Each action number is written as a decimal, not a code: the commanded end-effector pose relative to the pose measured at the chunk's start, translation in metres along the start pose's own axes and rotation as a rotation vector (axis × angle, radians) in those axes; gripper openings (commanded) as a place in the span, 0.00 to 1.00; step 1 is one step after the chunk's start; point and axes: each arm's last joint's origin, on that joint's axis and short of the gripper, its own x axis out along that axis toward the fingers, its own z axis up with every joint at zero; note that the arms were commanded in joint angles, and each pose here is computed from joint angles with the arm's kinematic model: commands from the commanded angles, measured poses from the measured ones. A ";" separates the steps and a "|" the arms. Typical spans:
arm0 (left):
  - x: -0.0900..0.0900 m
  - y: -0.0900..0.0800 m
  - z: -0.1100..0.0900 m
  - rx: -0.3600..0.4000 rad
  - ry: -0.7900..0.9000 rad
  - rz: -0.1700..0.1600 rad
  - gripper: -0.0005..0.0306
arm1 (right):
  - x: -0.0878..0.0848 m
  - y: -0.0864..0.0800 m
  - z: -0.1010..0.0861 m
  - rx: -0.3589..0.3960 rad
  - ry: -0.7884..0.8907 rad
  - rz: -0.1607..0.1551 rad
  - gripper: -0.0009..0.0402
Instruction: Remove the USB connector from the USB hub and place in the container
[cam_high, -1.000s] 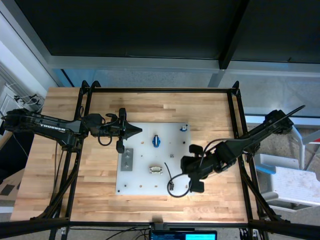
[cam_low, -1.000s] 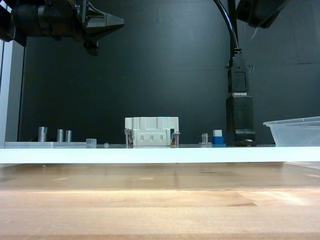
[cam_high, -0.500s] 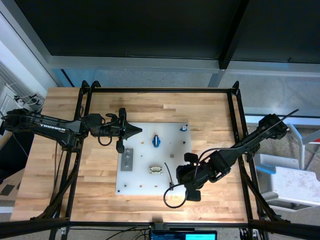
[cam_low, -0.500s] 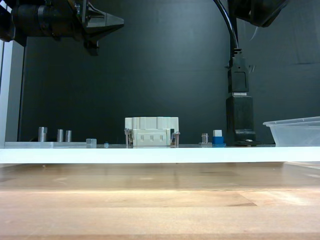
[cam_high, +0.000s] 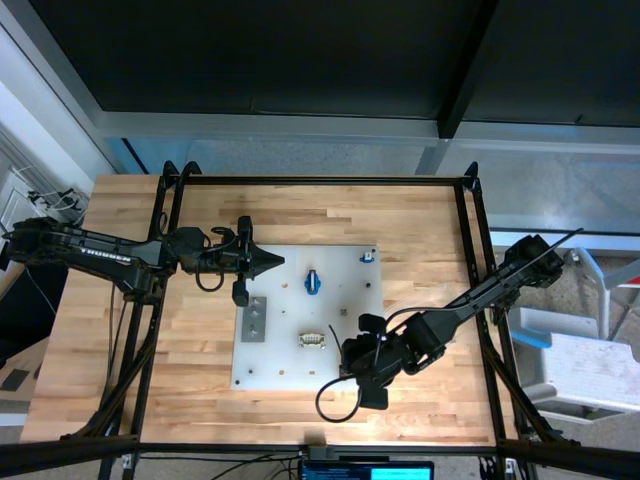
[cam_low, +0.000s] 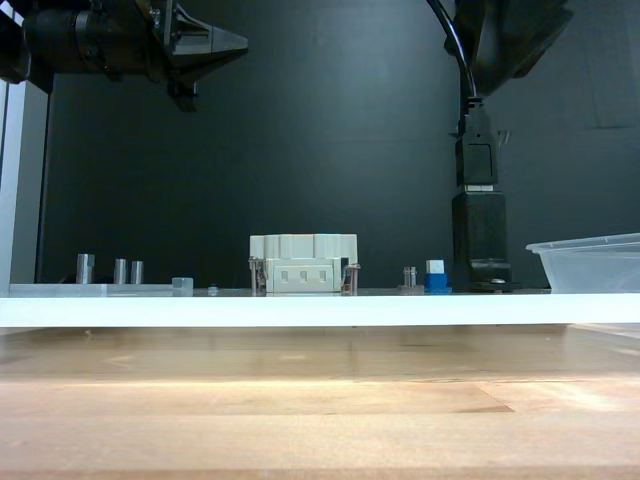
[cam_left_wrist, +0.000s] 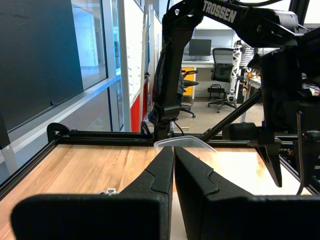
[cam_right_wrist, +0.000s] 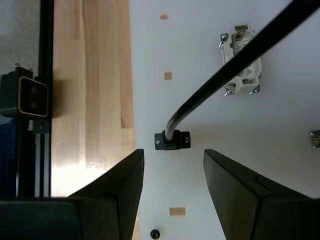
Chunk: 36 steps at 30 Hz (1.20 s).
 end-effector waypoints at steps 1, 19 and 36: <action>0.000 0.000 0.000 0.000 -0.001 0.000 0.02 | 0.007 0.002 -0.001 -0.001 0.006 -0.006 0.40; 0.000 0.000 0.000 0.000 0.000 0.000 0.02 | 0.032 0.005 -0.003 0.016 0.003 -0.064 0.37; 0.000 0.000 0.000 0.000 -0.001 0.000 0.02 | 0.037 0.006 -0.003 0.041 0.002 -0.067 0.11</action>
